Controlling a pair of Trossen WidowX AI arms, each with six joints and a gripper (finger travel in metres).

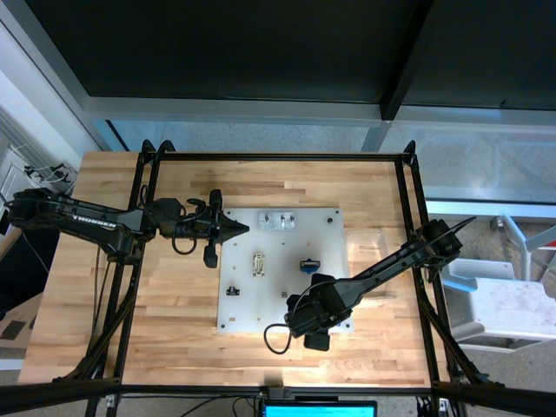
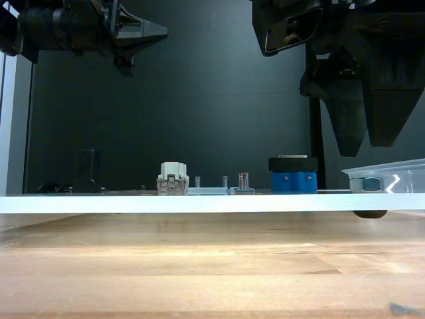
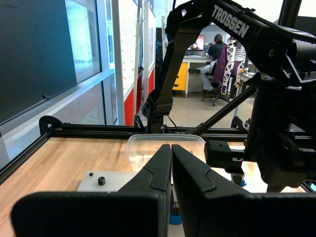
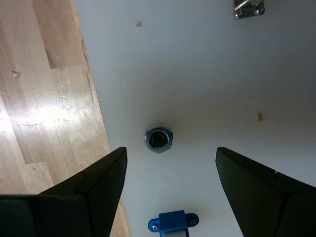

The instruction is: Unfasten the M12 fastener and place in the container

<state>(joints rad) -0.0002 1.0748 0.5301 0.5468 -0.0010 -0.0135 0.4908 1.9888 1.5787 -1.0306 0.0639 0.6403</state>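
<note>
You have the worktop [image 1: 104,287] carrying the white board [image 1: 252,304]; the container [image 2: 398,174] lies just right of the board, as far as its faint outline shows; your left gripper [image 3: 171,148] hangs over the board's far left edge, jaws pressed together on nothing; your right gripper [image 4: 170,148] hangs above the M12 fastener [image 4: 158,139], jaws spread wide and empty; the fastener sits on its stud near the board's near right edge.

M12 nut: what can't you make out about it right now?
Low view: M12 nut overlaps container; depth unclear.
High view: right arm hides it.
Right wrist view: open right gripper above nut, seen end-on; thread engagement hidden.
Left gripper, shut, over board's left edge; its view misses nut.
</note>
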